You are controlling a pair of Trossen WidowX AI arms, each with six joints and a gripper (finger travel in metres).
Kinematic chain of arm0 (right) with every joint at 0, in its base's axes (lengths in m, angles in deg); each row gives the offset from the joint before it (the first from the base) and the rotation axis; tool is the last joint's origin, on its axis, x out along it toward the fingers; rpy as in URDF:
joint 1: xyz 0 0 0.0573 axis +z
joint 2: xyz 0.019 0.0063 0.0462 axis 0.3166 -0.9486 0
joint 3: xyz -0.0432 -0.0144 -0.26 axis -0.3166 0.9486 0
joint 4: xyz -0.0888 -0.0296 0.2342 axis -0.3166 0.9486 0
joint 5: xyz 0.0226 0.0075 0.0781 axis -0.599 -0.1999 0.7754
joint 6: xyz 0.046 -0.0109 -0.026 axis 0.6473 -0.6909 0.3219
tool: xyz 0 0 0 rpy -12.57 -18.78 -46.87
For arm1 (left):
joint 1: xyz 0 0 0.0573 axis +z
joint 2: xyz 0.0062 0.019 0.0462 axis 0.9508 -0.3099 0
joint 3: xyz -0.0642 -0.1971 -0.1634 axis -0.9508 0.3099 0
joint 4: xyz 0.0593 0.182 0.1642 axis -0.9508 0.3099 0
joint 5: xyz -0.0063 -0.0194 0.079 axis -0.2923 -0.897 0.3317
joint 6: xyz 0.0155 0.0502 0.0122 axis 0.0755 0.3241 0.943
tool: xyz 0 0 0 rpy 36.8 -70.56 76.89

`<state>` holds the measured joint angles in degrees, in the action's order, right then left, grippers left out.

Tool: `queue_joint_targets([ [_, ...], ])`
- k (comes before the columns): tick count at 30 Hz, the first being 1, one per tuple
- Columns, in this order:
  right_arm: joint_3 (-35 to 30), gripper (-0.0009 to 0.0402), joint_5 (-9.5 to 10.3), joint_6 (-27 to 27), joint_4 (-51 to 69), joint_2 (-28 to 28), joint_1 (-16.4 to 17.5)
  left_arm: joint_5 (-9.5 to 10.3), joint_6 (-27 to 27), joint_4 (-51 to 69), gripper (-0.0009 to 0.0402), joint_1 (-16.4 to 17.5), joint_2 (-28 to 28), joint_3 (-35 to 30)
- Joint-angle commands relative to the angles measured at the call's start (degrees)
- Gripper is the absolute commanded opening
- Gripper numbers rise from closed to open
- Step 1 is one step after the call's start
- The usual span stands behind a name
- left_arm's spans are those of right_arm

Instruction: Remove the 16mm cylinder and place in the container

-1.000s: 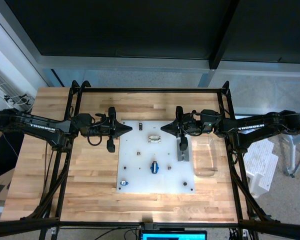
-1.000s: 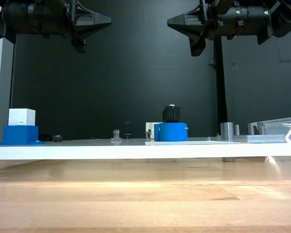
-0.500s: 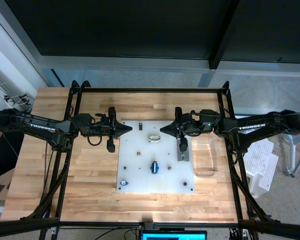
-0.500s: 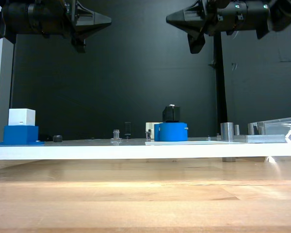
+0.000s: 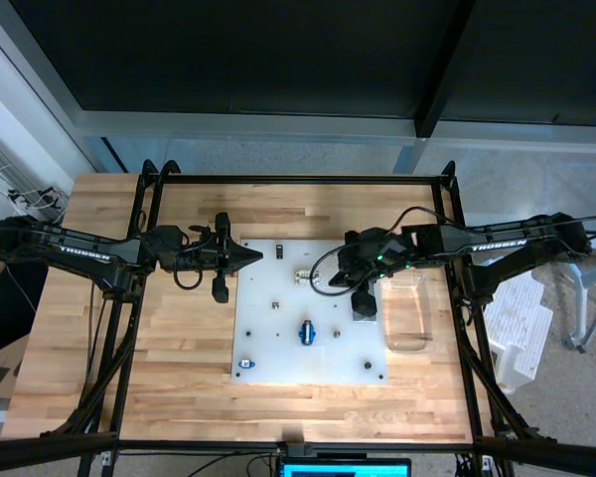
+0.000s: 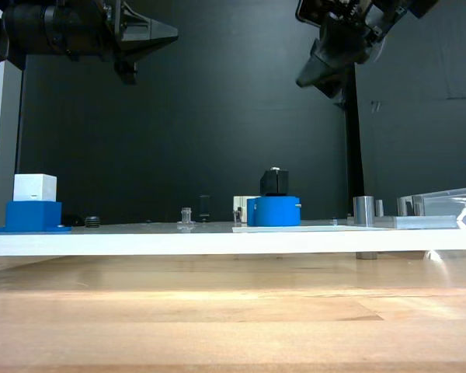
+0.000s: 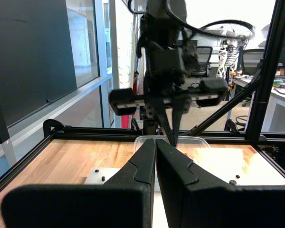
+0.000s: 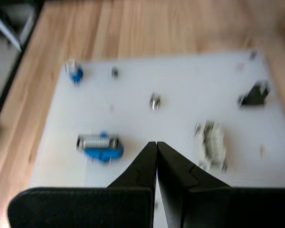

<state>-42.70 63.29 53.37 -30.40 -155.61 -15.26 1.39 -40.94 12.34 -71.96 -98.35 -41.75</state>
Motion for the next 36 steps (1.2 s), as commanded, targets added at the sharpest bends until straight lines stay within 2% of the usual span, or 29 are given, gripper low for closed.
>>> queue_joint_targets([
  [1,-3.08,0.0,-0.9,0.39,5.31,-3.23,1.55,-0.02,0.0,-0.02,0.0,0.02,0.0,0.0],
  [6,-7.76,0.0,-2.16,1.31,12.39,-7.82,3.87,-0.02,0.0,-0.02,0.0,0.02,-0.02,0.0],
  [12,-12.85,0.0,-5.97,2.75,20.33,-11.85,6.64,-0.02,0.0,-0.02,0.0,0.02,0.0,0.0],
  [15,-15.61,0.0,-6.14,3.69,23.8,-13.79,7.87,-0.02,0.0,-0.02,0.0,0.02,0.0,0.0],
  [19,-19.19,0.0,-7.43,5.77,27.8,-16.37,9.4,-0.02,0.0,-0.02,0.0,0.02,0.0,0.0],
  [27,-26.08,0.0003,-7.61,8.85,33.92,-21.79,10.73,-0.02,0.0,0.0,0.0,0.02,0.0,0.0],
  [31,-26.25,0.0028,-8.17,9.01,34.14,-22.49,11.21,-0.02,0.0,-0.02,0.0,0.0,0.0,0.0],
  [36,-26.03,0.0089,-10.67,9.84,34.53,-22.49,11.74,-0.02,0.0,-0.02,0.0,0.0,0.0,0.0],
])
